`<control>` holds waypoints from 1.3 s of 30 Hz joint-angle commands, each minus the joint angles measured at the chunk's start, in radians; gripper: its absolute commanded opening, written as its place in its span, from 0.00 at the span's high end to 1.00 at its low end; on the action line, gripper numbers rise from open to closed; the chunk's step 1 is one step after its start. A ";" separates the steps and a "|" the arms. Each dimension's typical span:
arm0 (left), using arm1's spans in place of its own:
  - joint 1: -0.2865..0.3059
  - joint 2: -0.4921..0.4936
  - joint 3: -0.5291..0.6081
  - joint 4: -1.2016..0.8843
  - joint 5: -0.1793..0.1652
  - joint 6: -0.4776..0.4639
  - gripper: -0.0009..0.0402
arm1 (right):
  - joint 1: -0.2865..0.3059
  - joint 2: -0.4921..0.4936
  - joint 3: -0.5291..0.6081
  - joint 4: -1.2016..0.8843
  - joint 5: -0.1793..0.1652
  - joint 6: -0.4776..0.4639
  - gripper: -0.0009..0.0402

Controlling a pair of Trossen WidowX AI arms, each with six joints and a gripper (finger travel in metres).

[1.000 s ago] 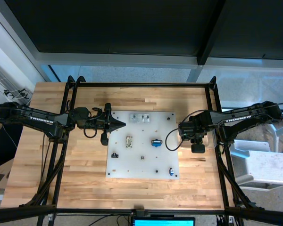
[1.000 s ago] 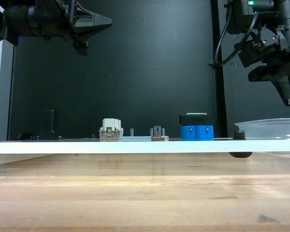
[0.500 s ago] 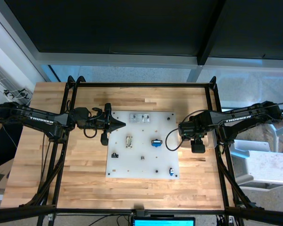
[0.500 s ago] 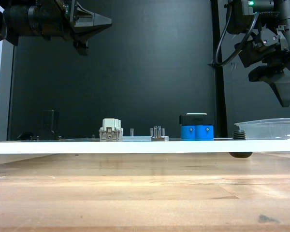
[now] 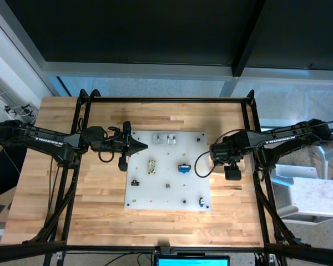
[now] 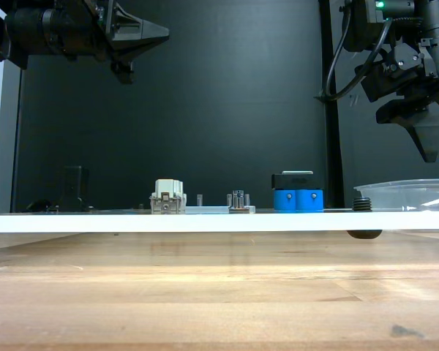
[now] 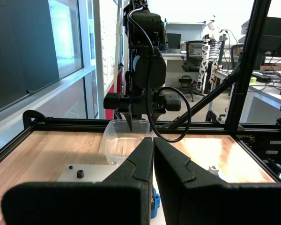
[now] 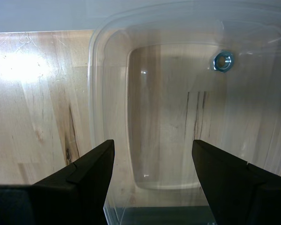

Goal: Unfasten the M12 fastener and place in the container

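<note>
Looking down past the right hand (image 8: 151, 154): fingers spread wide above the container (image 8: 97, 93) by the worktop's right edge, and the M12 fastener (image 8: 222, 61) lies on its floor. I'd lift straight up, clear of the walls. Left hand (image 7: 153, 139), pressed together, hangs over the board's (image 5: 150, 199) left edge.

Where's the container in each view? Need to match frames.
High: container right of the white board, mostly under the right arm.
Low: container at far right, behind the bare stud, below the right gripper.
Left wrist: container beyond the shut left gripper, which is parked over the board's left edge.
Right wrist: container under the open right gripper, silver nut inside.
Shared landmark: the right gripper above it.
</note>
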 commanded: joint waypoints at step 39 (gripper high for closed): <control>0.000 0.000 0.000 0.000 0.000 0.000 0.98 | 0.000 0.000 0.001 0.273 0.000 0.000 0.41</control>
